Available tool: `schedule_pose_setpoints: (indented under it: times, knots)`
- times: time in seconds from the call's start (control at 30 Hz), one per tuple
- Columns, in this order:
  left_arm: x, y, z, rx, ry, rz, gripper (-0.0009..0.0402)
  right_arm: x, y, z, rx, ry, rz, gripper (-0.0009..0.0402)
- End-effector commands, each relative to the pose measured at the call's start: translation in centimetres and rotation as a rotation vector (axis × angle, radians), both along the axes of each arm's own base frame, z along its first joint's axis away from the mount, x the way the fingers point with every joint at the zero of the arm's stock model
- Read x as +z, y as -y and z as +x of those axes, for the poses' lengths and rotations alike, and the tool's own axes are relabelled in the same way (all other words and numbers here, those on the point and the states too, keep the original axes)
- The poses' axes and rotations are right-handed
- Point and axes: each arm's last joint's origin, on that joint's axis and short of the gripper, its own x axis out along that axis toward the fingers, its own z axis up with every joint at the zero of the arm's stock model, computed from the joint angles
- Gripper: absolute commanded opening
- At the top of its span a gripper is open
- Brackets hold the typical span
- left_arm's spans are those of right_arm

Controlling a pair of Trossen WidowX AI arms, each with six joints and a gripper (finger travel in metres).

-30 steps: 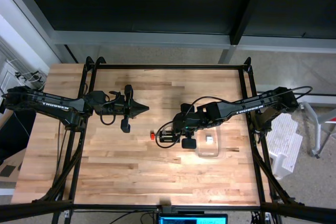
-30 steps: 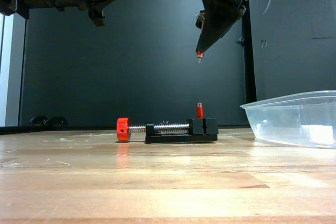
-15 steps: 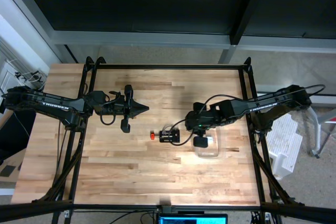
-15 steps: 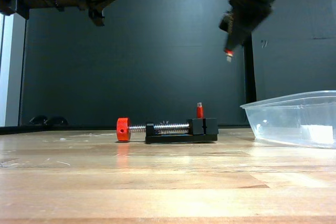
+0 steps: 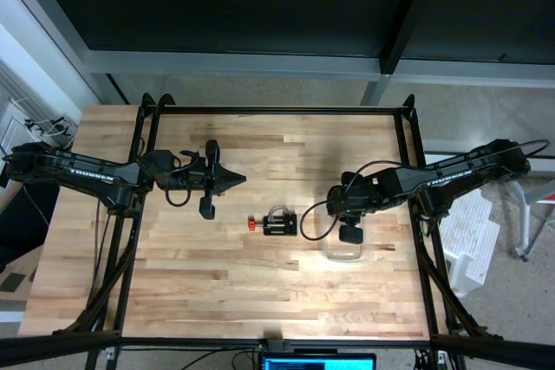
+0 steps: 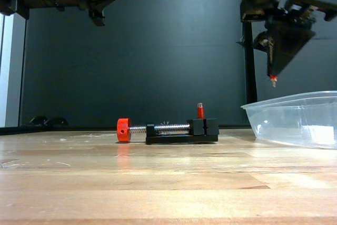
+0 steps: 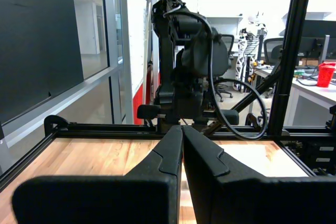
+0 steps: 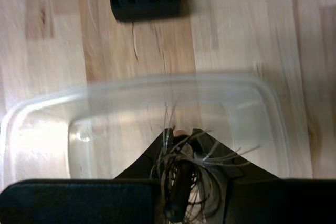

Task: Remove the RCA connector from the receptacle and place in the container

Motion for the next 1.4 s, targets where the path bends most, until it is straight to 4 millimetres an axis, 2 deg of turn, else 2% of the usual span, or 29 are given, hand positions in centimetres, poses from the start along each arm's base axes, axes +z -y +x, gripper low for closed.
schedule_pose_setpoints:
  times: [0.03,0.27,0.53,1.03,1.23,1.4]
  knots:
    - [0.0,0.0,0.0,0.000,0.000,0.000,0.0000,-0.5,0.0,-0.7,-0.010,-0.043,-0.003,0.0000]
    - [0.0,0.0,0.0,0.000,0.000,0.000,0.0000,-2.1,0.1,-2.0,-0.025,-0.158,-0.021,0.0000]
    - [0.0,0.0,0.0,0.000,0.000,0.000,0.0000,-2.9,0.0,-2.5,-0.038,-0.181,-0.021,0.0004]
    - [0.0,0.0,0.0,0.000,0.000,0.000,0.0000,-3.3,-0.1,-2.3,-0.087,-0.150,-0.009,0.0105]
    - [0.0,0.0,0.0,0.000,0.000,0.000,0.0000,-3.3,-0.1,-2.3,-0.093,-0.150,-0.006,0.0126]
    - [0.0,0.0,0.0,0.000,0.000,0.000,0.0000,-3.3,-0.1,-2.3,-0.093,-0.150,-0.006,0.0126]
